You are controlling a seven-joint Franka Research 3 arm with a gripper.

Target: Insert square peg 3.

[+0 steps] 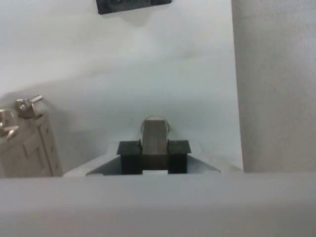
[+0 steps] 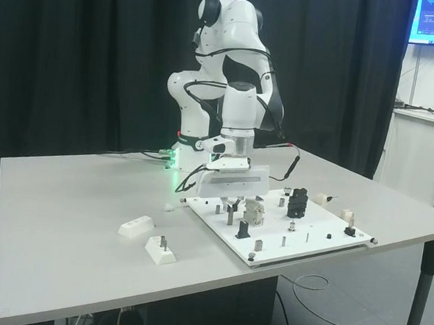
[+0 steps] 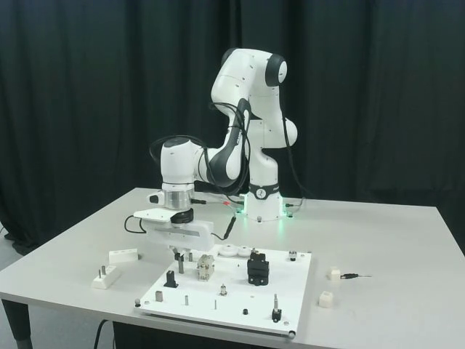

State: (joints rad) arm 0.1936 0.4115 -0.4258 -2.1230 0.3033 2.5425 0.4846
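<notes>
jaws pinching square peg (image 1: 154, 139) upright, peg tip hides its target, white board (image 2: 286, 237) below, grey surface (image 2: 67, 205) beyond, fingers mostly cropped

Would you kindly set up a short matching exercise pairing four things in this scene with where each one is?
Things:
1. square peg
2. white board
3. two white blocks
4. robot base

Places:
A. bolted on the grey table, lit green
B. between the gripper fingers
C. on the bare table beside the board
D. flat under the gripper

Pairs: 1-B, 2-D, 3-C, 4-A
</notes>
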